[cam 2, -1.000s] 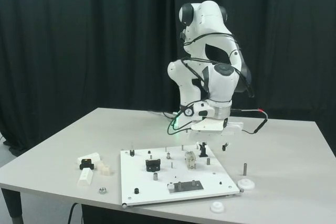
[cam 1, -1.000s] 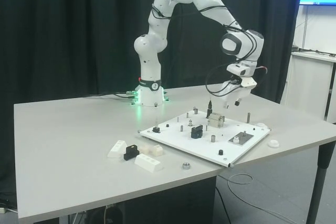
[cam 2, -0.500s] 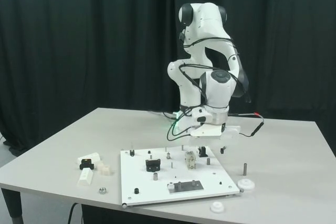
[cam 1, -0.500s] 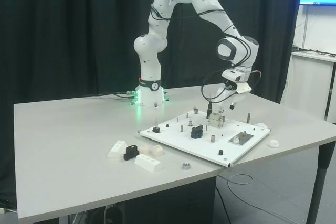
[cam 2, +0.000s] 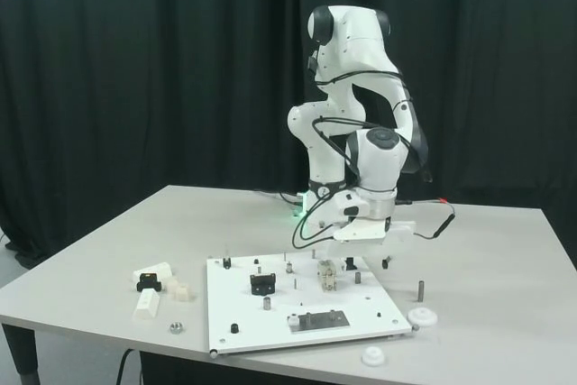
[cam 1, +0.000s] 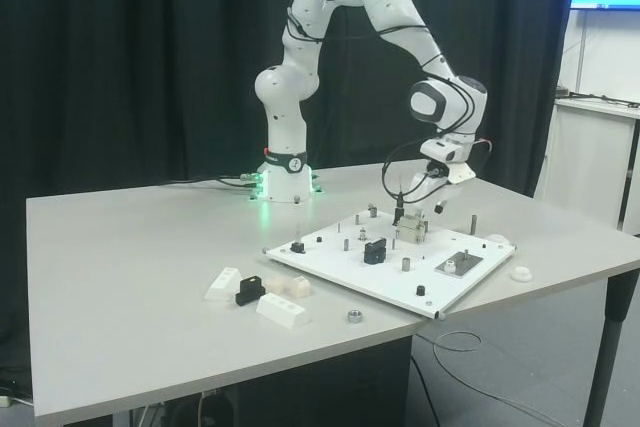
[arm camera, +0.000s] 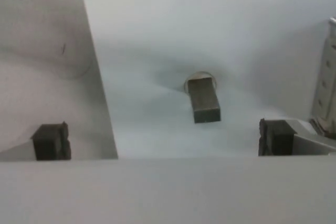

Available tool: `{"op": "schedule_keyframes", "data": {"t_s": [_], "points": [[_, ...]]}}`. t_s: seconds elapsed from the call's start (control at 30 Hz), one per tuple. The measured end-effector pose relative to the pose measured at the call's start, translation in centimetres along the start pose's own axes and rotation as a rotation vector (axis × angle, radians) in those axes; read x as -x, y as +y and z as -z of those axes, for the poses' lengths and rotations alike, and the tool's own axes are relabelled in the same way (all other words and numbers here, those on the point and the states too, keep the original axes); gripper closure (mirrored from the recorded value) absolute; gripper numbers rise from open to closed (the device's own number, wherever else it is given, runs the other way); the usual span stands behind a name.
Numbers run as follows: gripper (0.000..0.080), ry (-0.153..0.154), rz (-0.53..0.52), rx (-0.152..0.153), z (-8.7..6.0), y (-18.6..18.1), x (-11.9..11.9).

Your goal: Remove square peg 3.

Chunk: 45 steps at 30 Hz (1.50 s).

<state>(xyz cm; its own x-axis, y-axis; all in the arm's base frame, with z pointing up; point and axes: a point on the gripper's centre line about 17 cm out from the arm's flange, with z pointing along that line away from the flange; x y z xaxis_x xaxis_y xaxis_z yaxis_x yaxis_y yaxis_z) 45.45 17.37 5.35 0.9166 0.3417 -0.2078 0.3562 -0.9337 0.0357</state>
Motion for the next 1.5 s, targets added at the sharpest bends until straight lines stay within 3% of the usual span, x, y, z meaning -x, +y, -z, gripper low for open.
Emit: {"op": "schedule_keyframes", "data": {"t_s": [1.07, 1.1, 1.37, 1.4, 1.5], "points": [[0.0003, 0.074, -0.009, -0.003, -2.0, 0.8, -0.6], [0.0094, 0.074, -0.006, -0.003, -2.1, 0.8, -0.6], [0.0094, 0.076, -0.002, -0.006, -2.2, 1.2, -0.7], [0.042, 0.077, -0.003, -0.006, -2.2, 1.3, -0.7], [0.042, 0.08, -0.005, -0.008, -2.2, 1.4, -0.8]]}}
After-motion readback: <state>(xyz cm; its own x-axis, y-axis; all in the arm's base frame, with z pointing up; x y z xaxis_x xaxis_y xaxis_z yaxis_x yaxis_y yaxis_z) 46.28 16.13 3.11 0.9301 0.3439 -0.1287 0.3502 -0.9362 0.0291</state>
